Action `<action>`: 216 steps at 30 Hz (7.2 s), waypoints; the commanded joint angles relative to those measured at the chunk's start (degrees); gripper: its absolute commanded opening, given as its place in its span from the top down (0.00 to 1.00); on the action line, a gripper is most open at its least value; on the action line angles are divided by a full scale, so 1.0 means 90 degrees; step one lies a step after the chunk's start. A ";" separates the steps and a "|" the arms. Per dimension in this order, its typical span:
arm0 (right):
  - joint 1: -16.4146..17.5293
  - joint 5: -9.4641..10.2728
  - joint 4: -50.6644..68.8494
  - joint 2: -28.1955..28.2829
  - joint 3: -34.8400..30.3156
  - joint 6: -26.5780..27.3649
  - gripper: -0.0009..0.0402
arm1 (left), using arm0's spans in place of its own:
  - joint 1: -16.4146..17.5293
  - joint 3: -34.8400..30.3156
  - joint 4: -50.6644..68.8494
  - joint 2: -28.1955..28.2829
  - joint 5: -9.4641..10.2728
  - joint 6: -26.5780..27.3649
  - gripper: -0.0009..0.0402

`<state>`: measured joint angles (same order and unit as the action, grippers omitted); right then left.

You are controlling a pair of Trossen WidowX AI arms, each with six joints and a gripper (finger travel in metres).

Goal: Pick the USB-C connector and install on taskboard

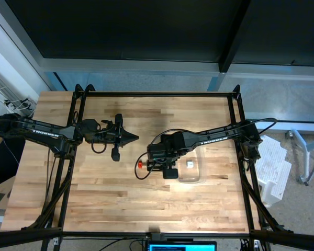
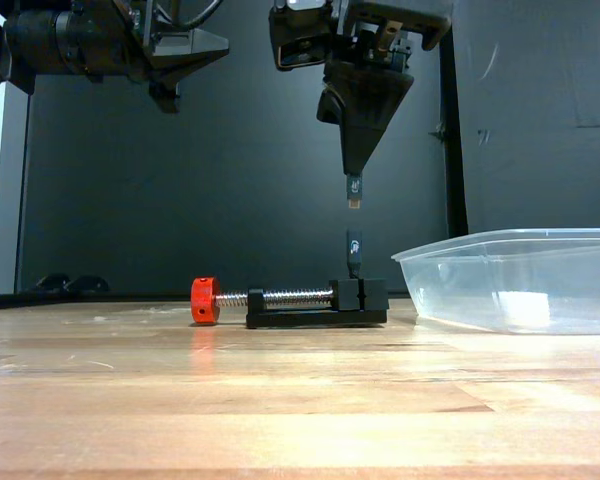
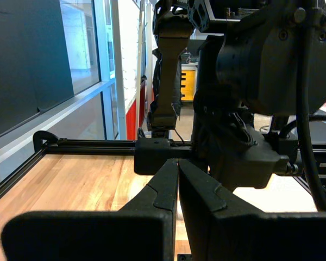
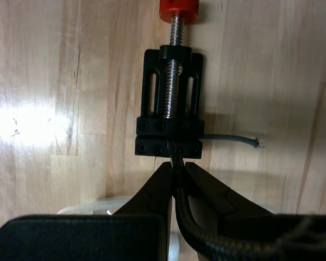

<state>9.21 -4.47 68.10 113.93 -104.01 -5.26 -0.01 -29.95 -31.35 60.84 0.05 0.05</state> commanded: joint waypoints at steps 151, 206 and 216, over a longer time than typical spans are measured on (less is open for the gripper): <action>0.0114 -0.0367 -0.0430 0.0119 0.0396 0.0090 0.98 | 0.0002 0.0000 0.0000 0.0002 -0.0002 -0.0002 0.98; 0.0117 -0.0221 -0.0454 -0.0005 0.0437 0.0117 0.98 | 0.0002 0.0000 -0.0002 0.0002 -0.0002 -0.0002 0.98; 0.0117 -0.0226 -0.0454 -0.0005 0.0459 0.0114 0.98 | 0.0000 0.0000 0.0000 0.0002 -0.0002 -0.0002 0.98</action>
<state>10.24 -6.44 64.01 113.84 -99.85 -4.14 -0.01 -29.95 -31.35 60.86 0.03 0.03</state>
